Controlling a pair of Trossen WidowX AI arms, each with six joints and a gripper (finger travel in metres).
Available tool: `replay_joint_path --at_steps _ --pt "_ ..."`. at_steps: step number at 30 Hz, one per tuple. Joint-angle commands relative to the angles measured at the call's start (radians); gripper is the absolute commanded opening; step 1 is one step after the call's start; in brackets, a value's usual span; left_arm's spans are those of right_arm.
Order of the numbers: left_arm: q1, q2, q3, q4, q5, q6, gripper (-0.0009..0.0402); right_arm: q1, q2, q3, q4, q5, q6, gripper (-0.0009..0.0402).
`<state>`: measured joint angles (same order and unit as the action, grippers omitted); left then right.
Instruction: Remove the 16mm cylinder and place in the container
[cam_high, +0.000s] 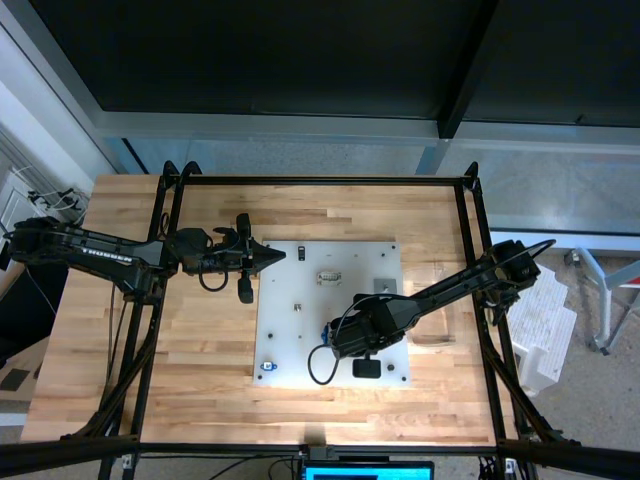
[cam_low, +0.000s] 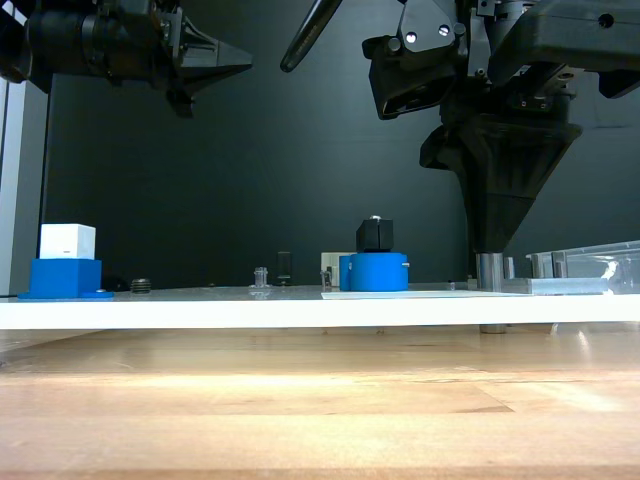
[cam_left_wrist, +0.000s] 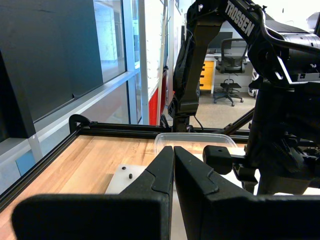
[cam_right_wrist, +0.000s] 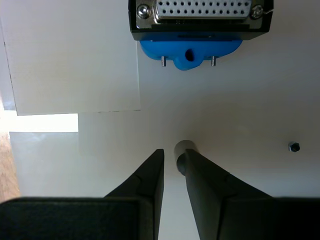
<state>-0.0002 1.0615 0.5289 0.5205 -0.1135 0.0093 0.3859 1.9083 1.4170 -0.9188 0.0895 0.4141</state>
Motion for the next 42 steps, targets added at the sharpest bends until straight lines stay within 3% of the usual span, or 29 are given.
replay_joint_path --at_steps 1,10,34,42 --pt "0.000 0.000 0.000 0.000 0.000 0.000 0.0000 0.001 0.002 -0.001 0.002 -0.011 0.001 0.0036" --pt "0.000 0.000 0.000 0.000 0.000 0.000 0.0000 0.001 0.002 -0.001 0.004 -0.010 0.000 -0.0002" --pt "0.000 0.001 0.000 0.000 0.000 0.000 0.0000 0.001 0.000 -0.001 0.004 -0.005 -0.001 0.0000" --pt "0.000 0.001 0.000 0.000 0.000 0.000 0.0000 0.000 -0.054 0.022 -0.030 -0.011 0.000 0.0000"
